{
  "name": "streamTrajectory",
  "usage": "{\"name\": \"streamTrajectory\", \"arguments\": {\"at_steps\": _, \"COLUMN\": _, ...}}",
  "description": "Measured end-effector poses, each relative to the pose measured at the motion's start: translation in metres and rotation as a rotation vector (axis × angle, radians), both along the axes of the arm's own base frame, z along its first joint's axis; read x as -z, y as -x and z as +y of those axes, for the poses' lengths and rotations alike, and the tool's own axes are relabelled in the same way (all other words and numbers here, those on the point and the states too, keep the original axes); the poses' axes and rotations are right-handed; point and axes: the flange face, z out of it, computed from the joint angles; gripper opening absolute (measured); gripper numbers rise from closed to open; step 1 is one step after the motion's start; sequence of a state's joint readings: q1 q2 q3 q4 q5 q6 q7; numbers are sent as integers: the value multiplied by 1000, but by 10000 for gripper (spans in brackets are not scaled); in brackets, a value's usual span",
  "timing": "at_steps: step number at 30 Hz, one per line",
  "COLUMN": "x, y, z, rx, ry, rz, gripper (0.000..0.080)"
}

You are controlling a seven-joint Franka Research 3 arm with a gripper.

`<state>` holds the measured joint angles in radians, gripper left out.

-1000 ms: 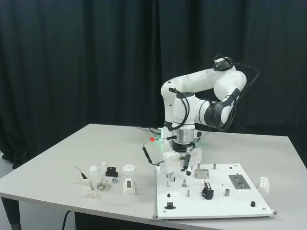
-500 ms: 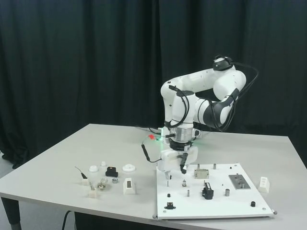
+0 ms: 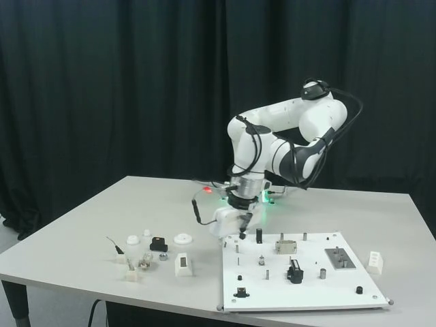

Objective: Pick D-SUB.

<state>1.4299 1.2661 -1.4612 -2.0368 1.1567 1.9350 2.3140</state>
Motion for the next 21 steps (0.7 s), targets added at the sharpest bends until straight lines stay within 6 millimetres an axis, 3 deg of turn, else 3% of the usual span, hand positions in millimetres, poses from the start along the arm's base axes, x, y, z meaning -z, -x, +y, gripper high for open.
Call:
{"name": "streamTrajectory", "arguments": {"at_steps": 9, "x": -14, "y": 16, "z": -46, "rx": -36, "ry": 72, "rz": 76, "gripper": 800}}
{"name": "streamTrajectory", "arguments": {"at_steps": 21, "x": -30, "y": 64, "z": -123, "rx": -103, "ry": 86, "rz": 157, "gripper": 800}}
